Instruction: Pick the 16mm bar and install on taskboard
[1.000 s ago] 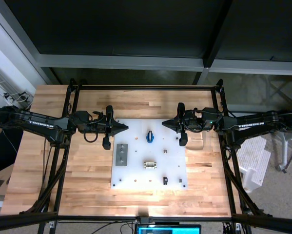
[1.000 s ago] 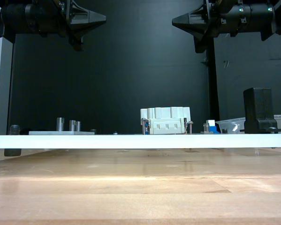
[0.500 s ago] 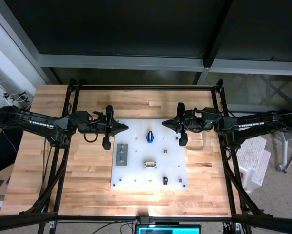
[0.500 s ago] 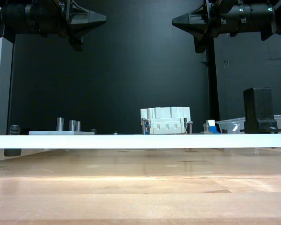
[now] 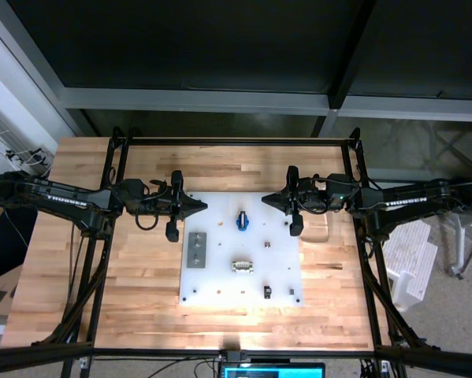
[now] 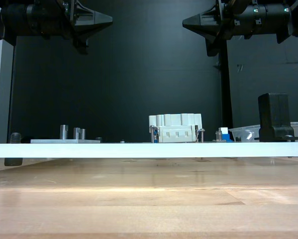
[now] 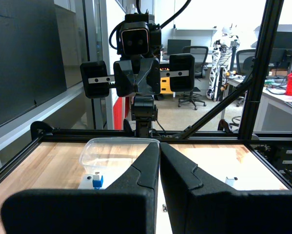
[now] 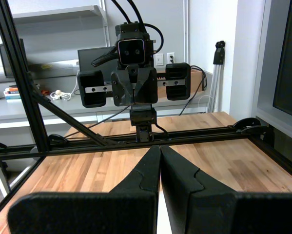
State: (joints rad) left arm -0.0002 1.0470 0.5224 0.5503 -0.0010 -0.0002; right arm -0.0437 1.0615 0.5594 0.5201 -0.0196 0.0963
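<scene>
Above the left edge of the taskboard (image 5: pixel 220 285), well clear of the table (image 5: pixel 102 299): left claw (image 5: pixel 205 206), fingers pressed together on nothing, pointing inward. On the board, left to right: grey block (image 5: pixel 197 249) with short upright pins; blue part (image 5: pixel 242 221) toward the far edge; silver connector (image 5: pixel 242 268) near the middle; black fitting (image 5: pixel 267 292) by the near edge. Above the board's right edge: right claw (image 5: pixel 265 199), likewise closed and empty, facing the left one. Beyond it, just off the board: clear tub (image 6: pixel 246 132), contents not discernible. 16mm bar: not made out in any view; possibly in the tub, unconfirmed. Step in hand, by judgement: none begun, pick not yet started. Next move calls for locating the bar, spreading one claw and descending onto it. Obstructions: the raised fittings on the board crowd any low approach.
</scene>
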